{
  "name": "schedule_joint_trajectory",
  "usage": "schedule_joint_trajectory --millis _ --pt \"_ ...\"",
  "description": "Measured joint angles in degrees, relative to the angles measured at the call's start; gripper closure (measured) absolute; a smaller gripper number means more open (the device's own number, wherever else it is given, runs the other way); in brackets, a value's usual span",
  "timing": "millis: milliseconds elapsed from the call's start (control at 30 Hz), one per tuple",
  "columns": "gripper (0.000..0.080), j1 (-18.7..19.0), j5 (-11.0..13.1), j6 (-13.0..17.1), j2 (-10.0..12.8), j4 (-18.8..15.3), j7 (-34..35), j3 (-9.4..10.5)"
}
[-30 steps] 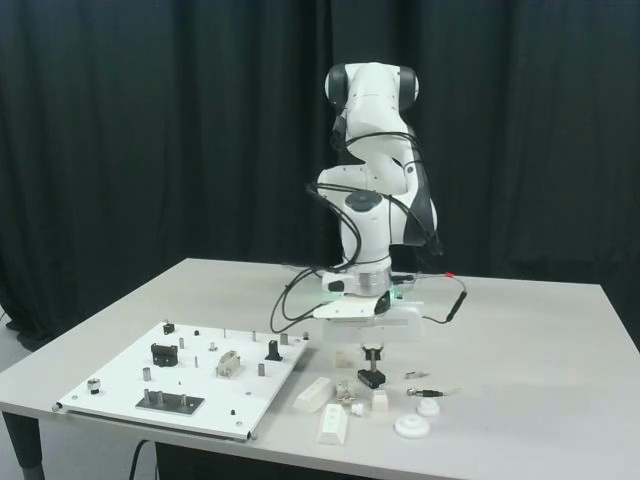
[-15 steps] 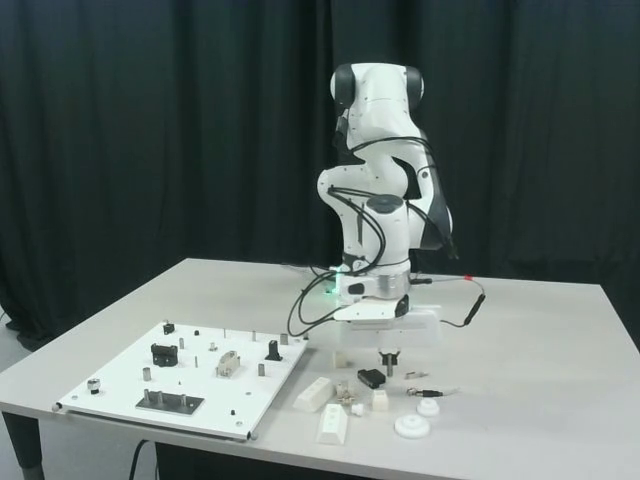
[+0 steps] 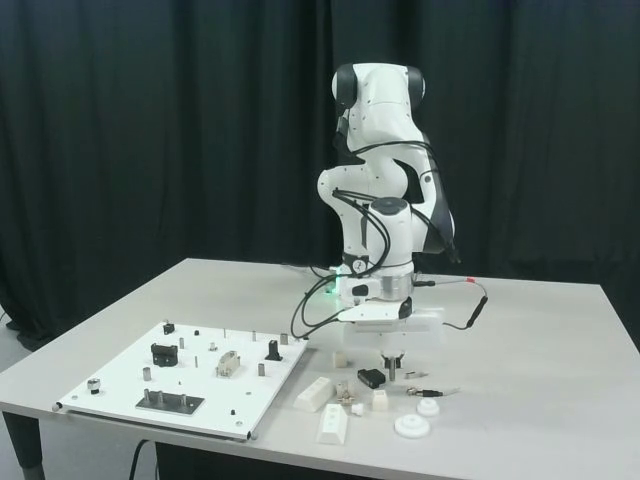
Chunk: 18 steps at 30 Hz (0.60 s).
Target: Place round peg 3.
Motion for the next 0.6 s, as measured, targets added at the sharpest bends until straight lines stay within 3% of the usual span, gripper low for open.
schedule_joint_trajectory --millis 100,133,300,333,533,567,600 --pt "0.0690 0.1 0.0 0.2 0.0 -0.2 0.0 0.00" --pt "0.0498 0.1 0.0 0.3 0.0 -0.2 0.0 0.00" --pt "0.0498 0.1 0.0 0.3 0.0 -0.3 0.0 0.00" --pt "0.0163 0.1 0.0 0.3 0.0 -0.3 0.0 0.00" --pt "0.0163 0.1 0.0 0.4 -0.2 -0.3 0.0 0.00" --pt "0.0035 0.1 0.0 0.4 -0.2 -0.3 0.0 0.00" --pt "0.0035 0.1 0.0 0.4 -0.3 -0.3 0.0 0.00"
